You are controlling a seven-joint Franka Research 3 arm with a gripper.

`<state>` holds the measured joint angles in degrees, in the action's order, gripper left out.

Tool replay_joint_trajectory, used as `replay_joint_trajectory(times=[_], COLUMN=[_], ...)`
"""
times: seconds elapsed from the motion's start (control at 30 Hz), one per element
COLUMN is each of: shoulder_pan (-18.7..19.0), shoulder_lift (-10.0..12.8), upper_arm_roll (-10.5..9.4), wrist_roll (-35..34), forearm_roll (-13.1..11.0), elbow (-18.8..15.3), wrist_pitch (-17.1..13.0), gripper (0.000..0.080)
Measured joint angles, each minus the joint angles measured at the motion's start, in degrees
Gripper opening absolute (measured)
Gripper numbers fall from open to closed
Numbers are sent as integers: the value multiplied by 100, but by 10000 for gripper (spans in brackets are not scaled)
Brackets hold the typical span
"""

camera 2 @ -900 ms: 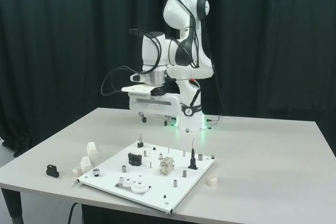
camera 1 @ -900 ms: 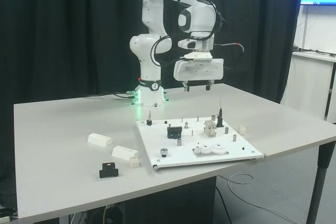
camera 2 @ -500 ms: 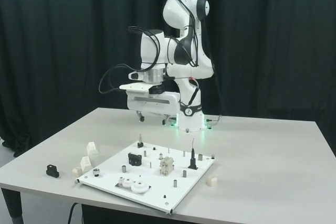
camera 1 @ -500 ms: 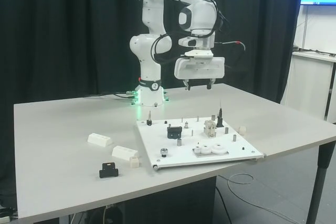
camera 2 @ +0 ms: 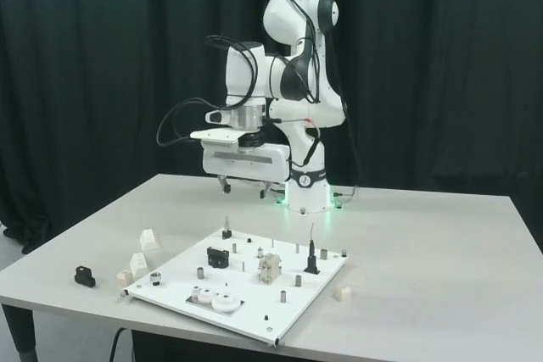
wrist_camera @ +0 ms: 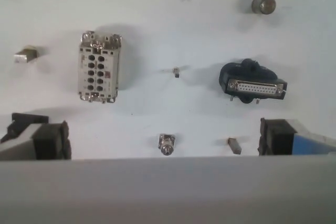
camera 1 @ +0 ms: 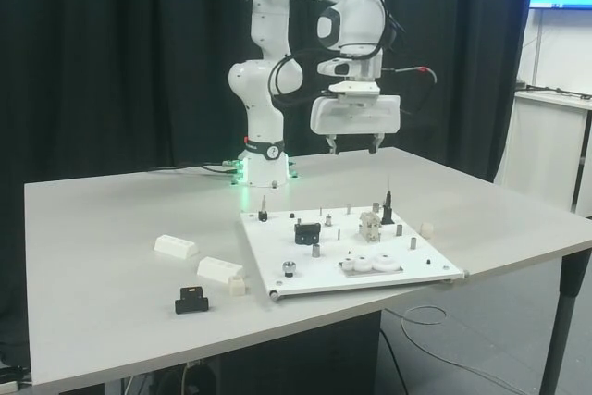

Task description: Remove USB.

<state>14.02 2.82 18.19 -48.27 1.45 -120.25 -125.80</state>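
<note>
A white board [camera 1: 274, 249] [camera 2: 254, 304] on the grey table carries several small parts. Near its far right corner stands a slim black upright plug [camera 1: 387, 213] [camera 2: 311, 260]; whether it is the USB I cannot tell. My gripper [camera 1: 351, 147] [camera 2: 243, 186] hangs high above the board's far edge, open, holding nothing. In the wrist view the gripper [wrist_camera: 161, 139] has its black fingertips [wrist_camera: 50, 140] wide apart, over a multi-pin connector [wrist_camera: 98, 66] and a black D-sub connector [wrist_camera: 253, 82]. The upright plug is not in that view.
Two white blocks [camera 1: 176, 246] [camera 1: 220, 270] and a small black part [camera 1: 191, 299] lie on the table left of the board. A small white cube [camera 1: 426, 228] sits at its right. White gears [camera 1: 372, 265] are at the board's front. The arm's base [camera 1: 262, 168] glows green.
The gripper has risen and shifted slightly sideways above the board's far edge. Nothing on the board or the table has moved.
</note>
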Motion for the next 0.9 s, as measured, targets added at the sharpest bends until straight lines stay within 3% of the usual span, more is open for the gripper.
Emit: replay_joint_trajectory(times=[0.3,0.43,0.9], shoulder_pan=[16,26,118], shoulder_lift=[60,95,225], upper_arm_roll=[-85,-151,-499], wrist_roll=[-206,-625,-1392], forearm_roll=[-248,-379,-383], elbow=[131,178,198], wrist_pitch=[118,172,192], gripper=[800,800,800])
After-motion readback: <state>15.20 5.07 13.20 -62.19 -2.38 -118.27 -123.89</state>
